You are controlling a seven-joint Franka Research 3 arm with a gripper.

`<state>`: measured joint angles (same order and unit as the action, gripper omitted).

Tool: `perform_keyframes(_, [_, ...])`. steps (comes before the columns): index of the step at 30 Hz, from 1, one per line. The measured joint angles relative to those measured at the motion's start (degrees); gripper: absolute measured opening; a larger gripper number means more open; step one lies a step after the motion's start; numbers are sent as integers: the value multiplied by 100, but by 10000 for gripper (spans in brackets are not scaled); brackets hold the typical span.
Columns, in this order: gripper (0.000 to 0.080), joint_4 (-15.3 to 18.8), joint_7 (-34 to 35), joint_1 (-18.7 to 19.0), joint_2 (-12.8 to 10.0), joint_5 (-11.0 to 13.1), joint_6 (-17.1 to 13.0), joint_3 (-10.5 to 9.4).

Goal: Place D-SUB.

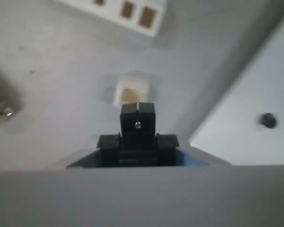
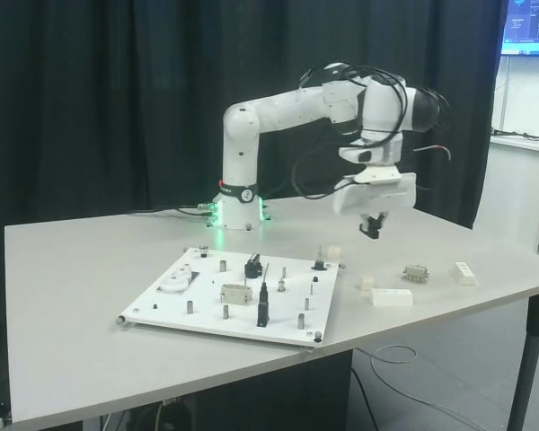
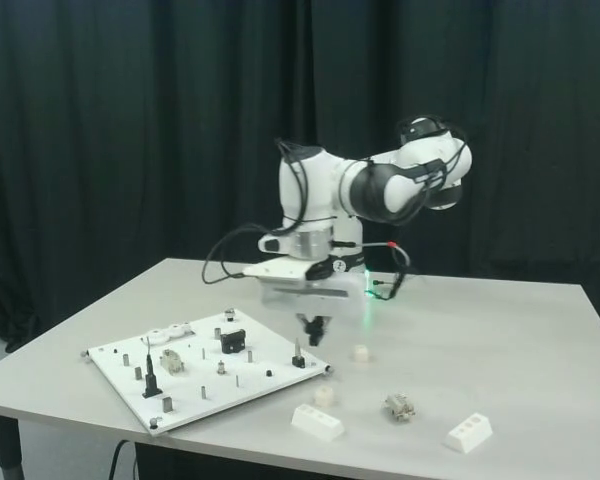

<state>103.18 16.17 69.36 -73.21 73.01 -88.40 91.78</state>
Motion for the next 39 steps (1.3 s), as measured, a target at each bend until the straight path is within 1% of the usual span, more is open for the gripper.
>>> perform_keyframes(5, [154,12,-174,222,0,-22,-171,-102])
perform_keyframes(13, [154,51,-382,527,4,-164,-510,-310])
perform_keyframes(16, [154,78,-446,619,15,-179,-620,-389])
perform_keyframes(21, [154,213,-529,790,35,-179,-840,-541])
perform_keyframes(27, [154,453,-555,1015,81,-166,-1186,-760])
perform_keyframes(33, [154,692,-555,1223,154,-77,-1542,-979])
perform_keyframes(39, [154,864,-551,1375,183,163,-1736,-1142])
